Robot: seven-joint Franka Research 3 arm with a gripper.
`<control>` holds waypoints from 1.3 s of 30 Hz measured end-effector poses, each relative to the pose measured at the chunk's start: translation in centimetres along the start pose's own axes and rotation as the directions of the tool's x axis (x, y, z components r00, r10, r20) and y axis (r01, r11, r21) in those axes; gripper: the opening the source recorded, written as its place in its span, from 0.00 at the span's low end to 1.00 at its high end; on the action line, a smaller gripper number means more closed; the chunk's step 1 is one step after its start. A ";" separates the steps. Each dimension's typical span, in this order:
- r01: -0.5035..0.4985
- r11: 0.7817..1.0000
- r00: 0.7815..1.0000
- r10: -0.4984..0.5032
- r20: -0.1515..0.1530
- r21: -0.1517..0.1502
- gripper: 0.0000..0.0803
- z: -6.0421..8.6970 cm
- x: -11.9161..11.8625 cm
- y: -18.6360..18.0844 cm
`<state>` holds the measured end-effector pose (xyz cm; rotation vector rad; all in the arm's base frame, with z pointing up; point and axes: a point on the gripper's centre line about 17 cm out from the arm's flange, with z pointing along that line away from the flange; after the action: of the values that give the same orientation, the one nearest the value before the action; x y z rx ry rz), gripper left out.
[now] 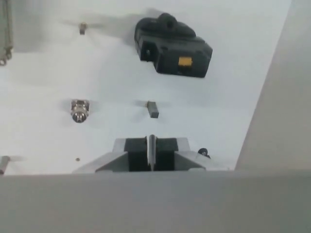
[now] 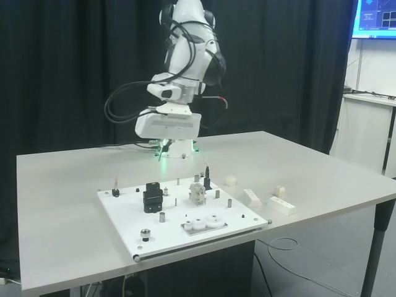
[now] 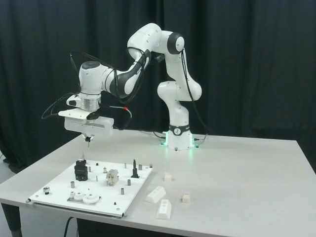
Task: Insert round peg 1.
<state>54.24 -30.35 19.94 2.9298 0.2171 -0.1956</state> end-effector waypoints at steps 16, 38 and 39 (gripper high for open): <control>0.005 1.000 0.990 -0.003 -0.140 0.018 0.04 0.7 -2.8 -0.1; -0.041 0.994 0.992 0.053 -0.116 0.106 0.04 5.9 -6.1 -3.4; -0.038 0.994 0.992 0.051 -0.114 0.107 0.04 6.1 -6.2 -3.5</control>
<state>46.88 -29.03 14.24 3.0499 0.1631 -0.0295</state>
